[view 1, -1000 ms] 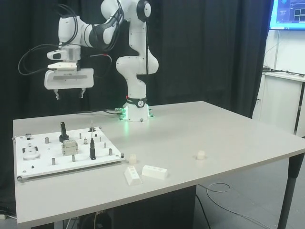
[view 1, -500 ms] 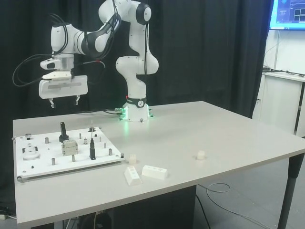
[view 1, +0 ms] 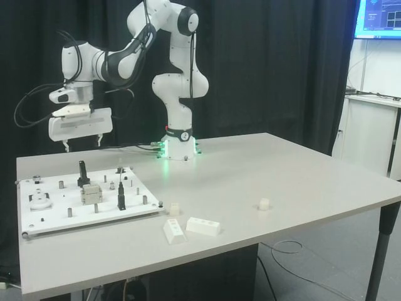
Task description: Remove D-SUB.
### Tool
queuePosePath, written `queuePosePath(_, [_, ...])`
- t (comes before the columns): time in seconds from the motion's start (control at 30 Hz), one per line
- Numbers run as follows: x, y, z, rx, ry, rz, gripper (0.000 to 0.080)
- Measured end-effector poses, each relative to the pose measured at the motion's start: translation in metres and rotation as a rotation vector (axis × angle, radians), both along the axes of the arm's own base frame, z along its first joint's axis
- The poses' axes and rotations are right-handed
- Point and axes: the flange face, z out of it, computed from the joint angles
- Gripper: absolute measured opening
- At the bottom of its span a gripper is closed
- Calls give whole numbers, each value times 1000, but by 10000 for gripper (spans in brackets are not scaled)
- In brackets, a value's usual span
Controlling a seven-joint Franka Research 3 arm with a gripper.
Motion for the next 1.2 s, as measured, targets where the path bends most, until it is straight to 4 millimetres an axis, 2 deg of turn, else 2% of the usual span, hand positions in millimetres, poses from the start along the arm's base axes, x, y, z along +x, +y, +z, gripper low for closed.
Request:
queuePosePath(0.53, [-4, -7, -36, 15, 13, -45, 800])
queuePosePath(1.2, [-11, -14, -72, 11, 21, -103, 800])
